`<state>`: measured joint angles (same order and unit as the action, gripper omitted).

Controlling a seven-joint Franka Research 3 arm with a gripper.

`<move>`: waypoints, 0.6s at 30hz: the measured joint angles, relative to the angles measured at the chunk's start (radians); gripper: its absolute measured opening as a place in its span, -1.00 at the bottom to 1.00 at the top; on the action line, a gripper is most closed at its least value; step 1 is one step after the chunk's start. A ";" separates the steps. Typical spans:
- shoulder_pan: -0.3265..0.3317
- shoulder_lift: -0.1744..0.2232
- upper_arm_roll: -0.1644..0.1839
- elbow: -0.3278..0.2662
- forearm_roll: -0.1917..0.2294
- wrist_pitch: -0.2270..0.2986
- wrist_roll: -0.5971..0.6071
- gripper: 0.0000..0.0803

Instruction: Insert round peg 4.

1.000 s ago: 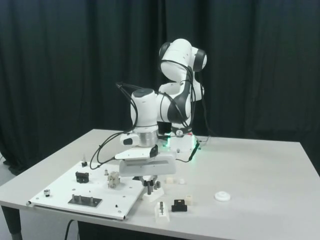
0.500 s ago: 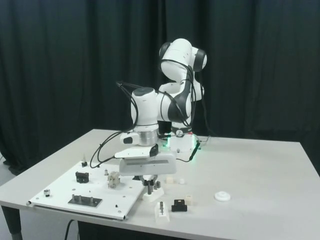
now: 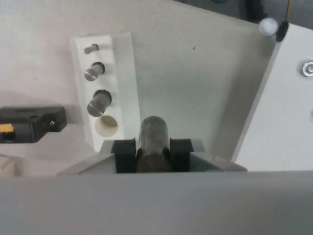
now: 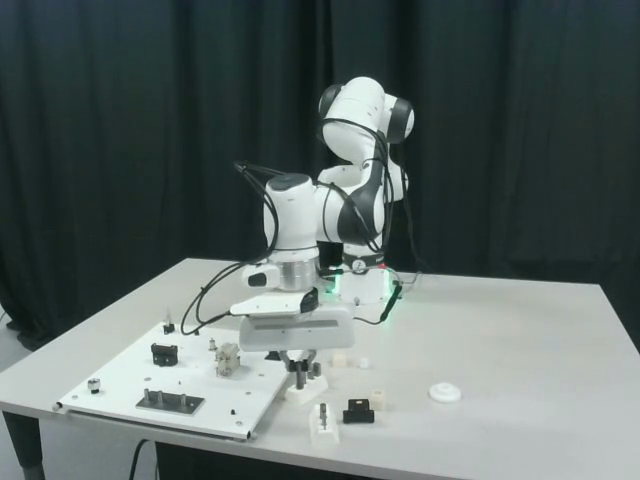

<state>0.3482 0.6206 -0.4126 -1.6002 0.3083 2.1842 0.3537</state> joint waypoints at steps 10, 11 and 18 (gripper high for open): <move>-0.010 0.001 -0.047 0.000 -0.029 0.014 0.019 -0.64; -0.012 0.001 -0.054 0.000 -0.032 0.015 0.019 -0.64; -0.047 -0.001 -0.075 0.000 -0.051 0.026 0.018 -0.64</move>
